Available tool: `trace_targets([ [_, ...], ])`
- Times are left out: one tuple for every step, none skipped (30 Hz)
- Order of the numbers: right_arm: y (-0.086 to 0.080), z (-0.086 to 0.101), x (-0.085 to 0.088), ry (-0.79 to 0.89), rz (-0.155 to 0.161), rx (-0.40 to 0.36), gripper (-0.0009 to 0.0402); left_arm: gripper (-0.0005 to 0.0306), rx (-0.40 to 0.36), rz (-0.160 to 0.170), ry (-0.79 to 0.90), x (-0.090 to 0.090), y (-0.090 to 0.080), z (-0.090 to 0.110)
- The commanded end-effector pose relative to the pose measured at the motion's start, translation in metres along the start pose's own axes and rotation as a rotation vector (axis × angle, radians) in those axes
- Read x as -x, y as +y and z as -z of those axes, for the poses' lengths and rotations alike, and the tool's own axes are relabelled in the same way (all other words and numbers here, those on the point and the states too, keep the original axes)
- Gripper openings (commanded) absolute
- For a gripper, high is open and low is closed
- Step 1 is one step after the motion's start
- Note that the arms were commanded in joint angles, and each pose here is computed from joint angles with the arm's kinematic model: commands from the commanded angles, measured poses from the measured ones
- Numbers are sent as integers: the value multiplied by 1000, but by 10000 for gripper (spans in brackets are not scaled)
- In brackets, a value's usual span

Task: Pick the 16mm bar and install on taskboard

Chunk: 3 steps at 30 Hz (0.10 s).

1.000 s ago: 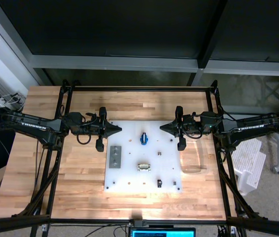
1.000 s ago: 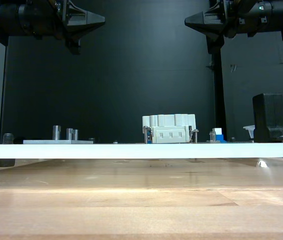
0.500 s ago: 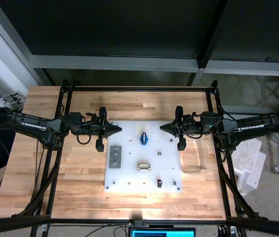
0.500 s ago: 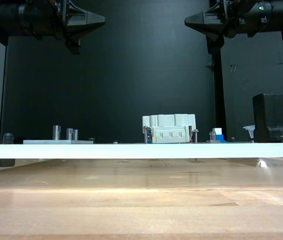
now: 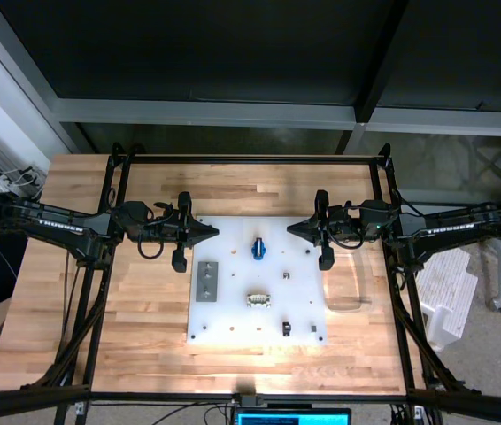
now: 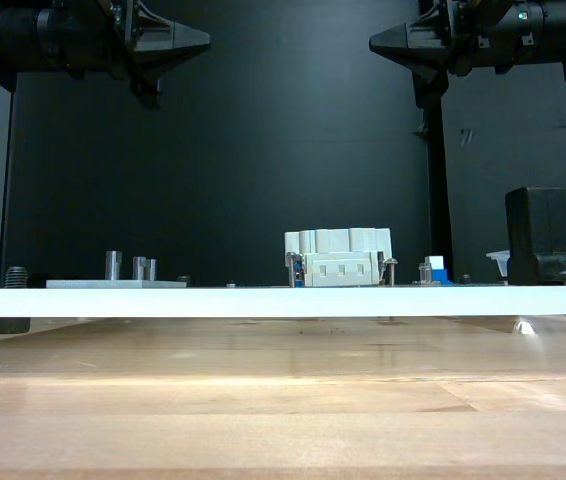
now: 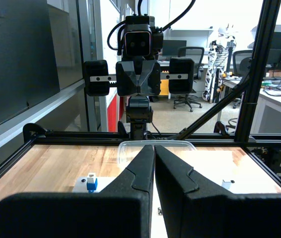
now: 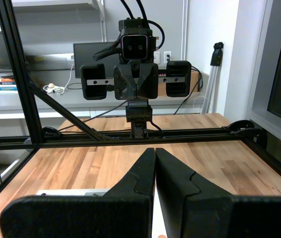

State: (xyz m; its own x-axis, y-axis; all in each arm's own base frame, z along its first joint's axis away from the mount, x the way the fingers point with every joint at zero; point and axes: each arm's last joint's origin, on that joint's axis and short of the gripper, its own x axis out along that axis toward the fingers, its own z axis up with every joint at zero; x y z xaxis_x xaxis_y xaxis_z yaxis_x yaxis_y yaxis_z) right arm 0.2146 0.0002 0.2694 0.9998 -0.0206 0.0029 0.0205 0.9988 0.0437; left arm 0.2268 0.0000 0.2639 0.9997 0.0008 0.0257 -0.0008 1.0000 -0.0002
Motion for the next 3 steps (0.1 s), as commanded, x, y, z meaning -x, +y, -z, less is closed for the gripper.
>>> trace_targets([
  [0,0,0,0,0,0,0,0,0,0,0,0,0,0],
  [0,0,0,0,0,0,0,0,0,0,0,0,0,0],
  [0,0,0,0,0,0,0,0,0,0,0,0,0,0],
])
